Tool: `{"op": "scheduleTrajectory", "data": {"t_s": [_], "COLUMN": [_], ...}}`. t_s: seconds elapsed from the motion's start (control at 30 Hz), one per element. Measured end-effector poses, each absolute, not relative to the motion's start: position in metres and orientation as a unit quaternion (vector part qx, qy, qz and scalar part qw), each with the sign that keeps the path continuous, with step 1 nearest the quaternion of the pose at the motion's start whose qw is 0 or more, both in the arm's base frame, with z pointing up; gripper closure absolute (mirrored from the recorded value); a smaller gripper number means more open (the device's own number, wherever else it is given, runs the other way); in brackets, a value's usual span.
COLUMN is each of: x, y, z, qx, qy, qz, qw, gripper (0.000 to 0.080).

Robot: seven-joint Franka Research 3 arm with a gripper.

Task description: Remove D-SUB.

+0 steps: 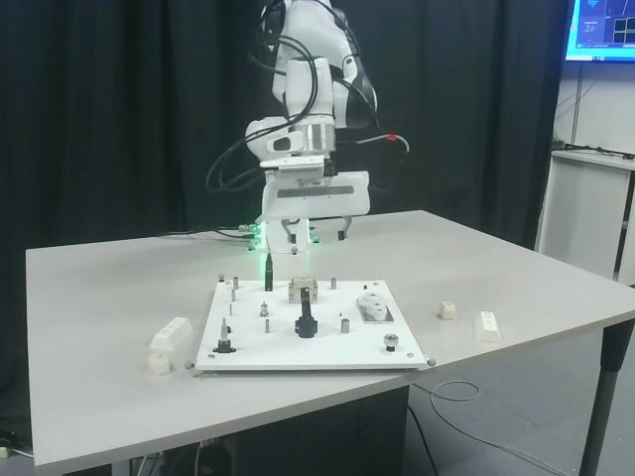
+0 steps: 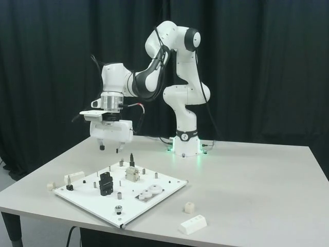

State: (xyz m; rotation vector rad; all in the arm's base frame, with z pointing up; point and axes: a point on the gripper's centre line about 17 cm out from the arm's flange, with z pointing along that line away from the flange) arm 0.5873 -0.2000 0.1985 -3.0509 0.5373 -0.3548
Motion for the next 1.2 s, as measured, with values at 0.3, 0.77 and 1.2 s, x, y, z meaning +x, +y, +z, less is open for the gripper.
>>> {"op": "scheduleTrajectory", "data": {"t_s": [0.3, 0.77, 1.2], "x": [0.589, 0.589, 0.596], "y": [-0.207, -0.222, -0.220], "z": [0.177, 0.143, 0.119], "qx": [-0.973, -0.968, -0.974], "qy": [0.195, 0.219, 0.192], "qz": [-0.117, -0.120, -0.117], "qw": [0.022, 0.023, 0.014], "gripper": [0.0003, 0.0003, 0.0003]}}
